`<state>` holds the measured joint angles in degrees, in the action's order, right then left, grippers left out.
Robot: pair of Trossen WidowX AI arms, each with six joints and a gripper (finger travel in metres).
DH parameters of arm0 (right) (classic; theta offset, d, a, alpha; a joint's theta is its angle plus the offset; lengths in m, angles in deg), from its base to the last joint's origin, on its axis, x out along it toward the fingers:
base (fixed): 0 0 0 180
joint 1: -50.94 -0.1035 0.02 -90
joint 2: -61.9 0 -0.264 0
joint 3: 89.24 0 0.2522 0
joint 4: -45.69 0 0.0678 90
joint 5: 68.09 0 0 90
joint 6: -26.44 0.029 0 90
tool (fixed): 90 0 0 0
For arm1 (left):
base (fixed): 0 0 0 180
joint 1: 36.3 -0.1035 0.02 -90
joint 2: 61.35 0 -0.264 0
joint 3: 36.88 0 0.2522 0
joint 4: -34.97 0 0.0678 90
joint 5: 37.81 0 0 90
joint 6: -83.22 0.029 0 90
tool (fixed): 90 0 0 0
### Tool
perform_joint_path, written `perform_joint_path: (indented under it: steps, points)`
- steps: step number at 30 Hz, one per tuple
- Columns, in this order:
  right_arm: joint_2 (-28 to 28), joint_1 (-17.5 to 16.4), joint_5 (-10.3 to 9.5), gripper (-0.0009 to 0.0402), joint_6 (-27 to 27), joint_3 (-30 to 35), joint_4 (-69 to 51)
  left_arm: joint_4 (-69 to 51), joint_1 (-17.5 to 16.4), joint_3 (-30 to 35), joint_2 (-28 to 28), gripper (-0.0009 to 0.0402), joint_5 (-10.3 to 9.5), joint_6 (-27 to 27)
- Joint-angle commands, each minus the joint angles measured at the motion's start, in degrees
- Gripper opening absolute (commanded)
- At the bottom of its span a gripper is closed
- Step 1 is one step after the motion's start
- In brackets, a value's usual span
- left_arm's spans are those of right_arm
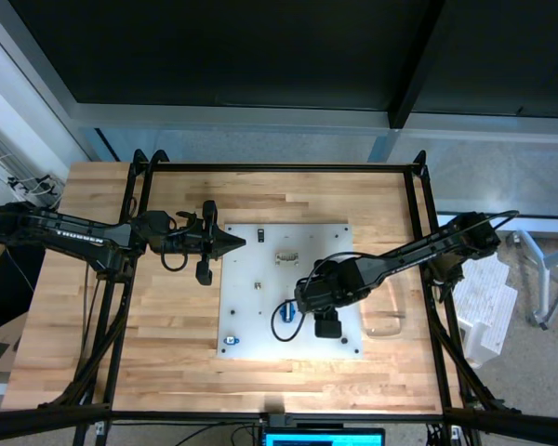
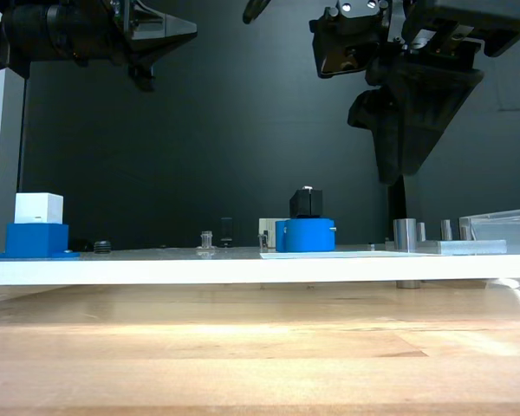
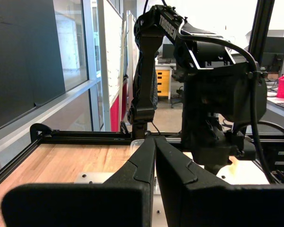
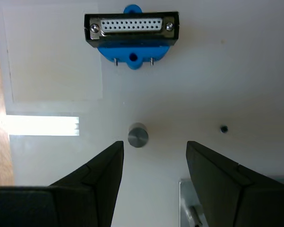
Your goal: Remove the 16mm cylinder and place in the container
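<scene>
The right gripper (image 4: 155, 145) hovered over the white board (image 4: 255, 71) with fingers spread, and the cylinder (image 4: 138, 135) stood upright on the board just beyond them. The left gripper (image 1: 234, 242), fingers pressed together, was at the board's left edge.

Left tool (image 1: 240, 242) closed, held level; right tool (image 4: 155, 143) spread, pointing down

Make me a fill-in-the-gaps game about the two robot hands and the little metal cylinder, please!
1. The right gripper hangs over the 16mm cylinder with its fingers ____.
2. The left gripper, up in the air on the left, has its fingers ____.
3. The cylinder stands on the white ____, not in the container.
4. The connector part near the cylinder is coloured ____.
Missing words: open; shut; board; blue.
</scene>
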<state>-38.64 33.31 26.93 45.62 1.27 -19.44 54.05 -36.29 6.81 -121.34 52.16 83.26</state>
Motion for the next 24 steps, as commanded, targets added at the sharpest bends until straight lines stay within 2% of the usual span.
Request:
perform_joint_path:
  steps: [1, 24]
  points:
    - [-0.22, -0.17, 0.00, 0.0176, 0.44, 0.35, 0.57, 0.00, -0.02, 0.02, -0.02, 0.0000, 0.02, 0.00]
    - [-4.68, -1.29, -0.07, 0.0176, 2.54, 0.35, 7.17, 0.00, 0.00, 0.02, -0.02, 0.0000, 0.00, 0.02]
